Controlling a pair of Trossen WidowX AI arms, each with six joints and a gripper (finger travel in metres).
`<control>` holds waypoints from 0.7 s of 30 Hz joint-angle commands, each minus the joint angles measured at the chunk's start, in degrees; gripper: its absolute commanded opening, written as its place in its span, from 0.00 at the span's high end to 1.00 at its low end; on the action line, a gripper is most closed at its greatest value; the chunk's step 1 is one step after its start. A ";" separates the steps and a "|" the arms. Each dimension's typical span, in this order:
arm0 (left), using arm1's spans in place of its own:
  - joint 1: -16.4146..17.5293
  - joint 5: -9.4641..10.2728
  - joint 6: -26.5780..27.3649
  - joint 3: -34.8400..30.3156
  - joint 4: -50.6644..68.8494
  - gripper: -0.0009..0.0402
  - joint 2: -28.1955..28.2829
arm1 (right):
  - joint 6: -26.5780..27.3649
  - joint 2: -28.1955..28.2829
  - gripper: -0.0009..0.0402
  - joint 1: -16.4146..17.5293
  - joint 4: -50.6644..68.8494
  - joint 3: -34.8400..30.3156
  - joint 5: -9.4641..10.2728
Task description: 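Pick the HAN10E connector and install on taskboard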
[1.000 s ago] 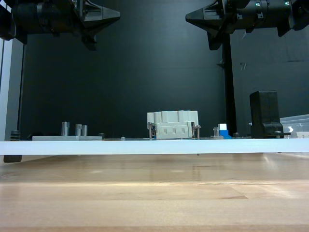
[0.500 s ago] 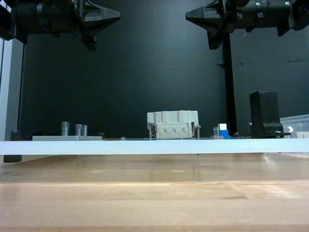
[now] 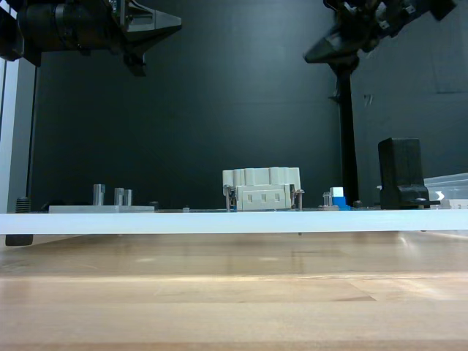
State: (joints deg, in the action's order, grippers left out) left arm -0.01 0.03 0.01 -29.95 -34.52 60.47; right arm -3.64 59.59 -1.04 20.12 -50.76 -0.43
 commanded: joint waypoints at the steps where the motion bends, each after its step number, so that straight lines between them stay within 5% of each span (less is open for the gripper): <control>1: 0.00 -0.02 -0.02 0.00 0.00 0.98 0.02 | -0.17 0.04 0.98 0.00 9.33 -3.34 -0.07; 21: 0.02 -0.02 -0.02 0.00 0.00 0.98 0.02 | 0.59 5.64 0.98 0.07 47.47 -11.50 -1.49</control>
